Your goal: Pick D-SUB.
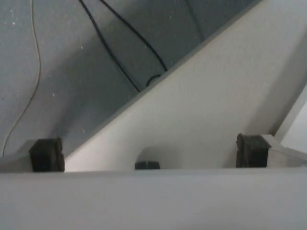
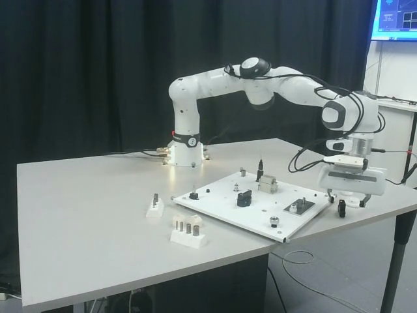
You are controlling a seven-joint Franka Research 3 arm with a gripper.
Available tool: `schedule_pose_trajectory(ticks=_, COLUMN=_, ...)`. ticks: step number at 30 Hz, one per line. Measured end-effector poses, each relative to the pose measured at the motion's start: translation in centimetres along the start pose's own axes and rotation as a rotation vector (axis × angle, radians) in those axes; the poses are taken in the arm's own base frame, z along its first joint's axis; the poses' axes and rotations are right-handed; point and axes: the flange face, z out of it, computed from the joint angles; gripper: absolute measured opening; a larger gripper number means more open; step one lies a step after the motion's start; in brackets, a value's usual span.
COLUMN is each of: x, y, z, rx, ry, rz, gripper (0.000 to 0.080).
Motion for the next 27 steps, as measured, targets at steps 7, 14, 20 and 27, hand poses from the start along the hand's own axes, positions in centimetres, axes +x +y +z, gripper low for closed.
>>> schedule_pose_trajectory(ticks=7, x=-1.1, y=0.7, z=0.6, rx=-0.017, ry=-0.008, rz=0.003, gripper=0.0800)
schedule_pose_trajectory(ticks=14, x=-2.4, y=1.4, z=0.7, rx=-0.028, ry=-0.010, rz=0.029, gripper=0.0800)
schedule_pose_trajectory(ticks=20, x=-3.2, y=1.9, z=0.6, rx=-0.028, ry=-0.008, rz=0.048, gripper=0.0800)
schedule_pose_trajectory(ticks=27, x=-3.5, y=2.1, z=0.9, rx=-0.010, ry=0.001, rz=0.106, gripper=0.0800)
